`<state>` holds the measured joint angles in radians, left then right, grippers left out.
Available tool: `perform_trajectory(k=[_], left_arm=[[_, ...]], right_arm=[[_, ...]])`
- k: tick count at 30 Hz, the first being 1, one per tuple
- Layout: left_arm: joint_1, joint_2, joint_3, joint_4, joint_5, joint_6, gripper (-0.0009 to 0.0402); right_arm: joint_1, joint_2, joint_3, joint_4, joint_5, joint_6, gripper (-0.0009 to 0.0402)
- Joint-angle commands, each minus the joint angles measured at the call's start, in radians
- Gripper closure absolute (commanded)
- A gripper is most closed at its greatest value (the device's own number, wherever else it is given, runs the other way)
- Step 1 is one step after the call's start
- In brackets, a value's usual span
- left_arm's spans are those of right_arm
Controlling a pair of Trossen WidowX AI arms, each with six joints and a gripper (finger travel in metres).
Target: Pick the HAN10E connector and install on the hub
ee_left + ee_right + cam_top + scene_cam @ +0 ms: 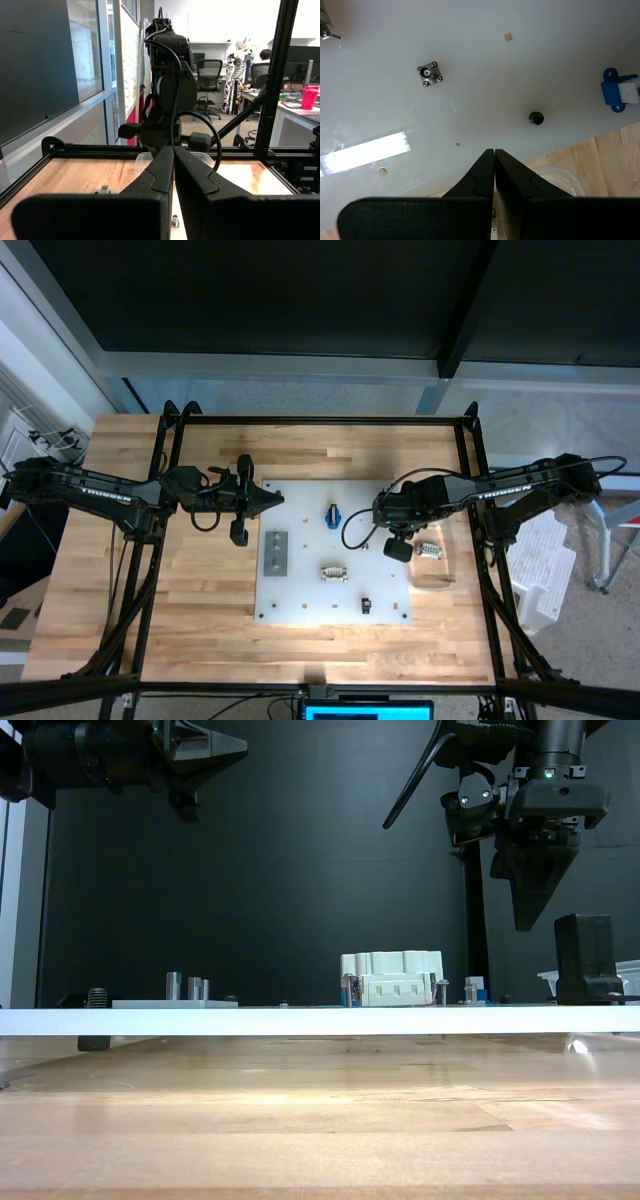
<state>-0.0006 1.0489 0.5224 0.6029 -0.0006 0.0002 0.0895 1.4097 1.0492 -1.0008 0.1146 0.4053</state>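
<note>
- I am hanging my right pincer point(494, 151) above the white board point(300, 600), close to its right edge and pointing straight down. Its fingers are pressing together with nothing between them.
- I am holding my left pincer point(173, 149) high over the board's far left corner, pointing level towards the right arm. Its fingers are also pressing together on nothing.
- The HAN10E connector point(428, 551) is lying in a clear tray point(432, 577) on the wooden table point(150, 620). It is just off the board's right edge, beside my right pincer and not touching it.
- The hub point(334, 574) is sitting on the board to the right of the grey metal block point(274, 552), well apart from the connector.
- A small black part point(366, 605) is standing nearer the near edge, and a blue piece point(333, 514) is standing beyond the hub.
</note>
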Motion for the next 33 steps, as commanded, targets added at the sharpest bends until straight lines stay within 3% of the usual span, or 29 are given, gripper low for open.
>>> perform_trajectory(k=[1, 10, 15, 24, 33], left_arm=[[0.000, 0.000, 0.000, 0.000, 0.000, 0.000, 0.0393], [0.000, 0.000, 0.000, 0.000, 0.000, 0.000, 0.0393], [0.000, 0.000, 0.000, 0.000, 0.000, 0.000, 0.0393], [0.000, 0.000, 0.000, 0.000, 0.000, 0.000, 0.0393], [0.000, 0.000, 0.000, 0.000, 0.000, 0.000, 0.0393]], right_arm=[[0.000, 0.000, 0.000, 0.000, 0.000, 0.001, 0.0393], [0.000, 0.000, 0.000, 0.000, -0.001, -0.004, 0.0393], [0.019, -0.034, -0.008, -0.006, -0.028, -0.052, 0.0385], [0.030, -0.166, -0.082, -0.016, -0.028, -0.047, 0.0281], [0.082, -0.191, -0.122, -0.066, -0.028, -0.052, 0.0178]])
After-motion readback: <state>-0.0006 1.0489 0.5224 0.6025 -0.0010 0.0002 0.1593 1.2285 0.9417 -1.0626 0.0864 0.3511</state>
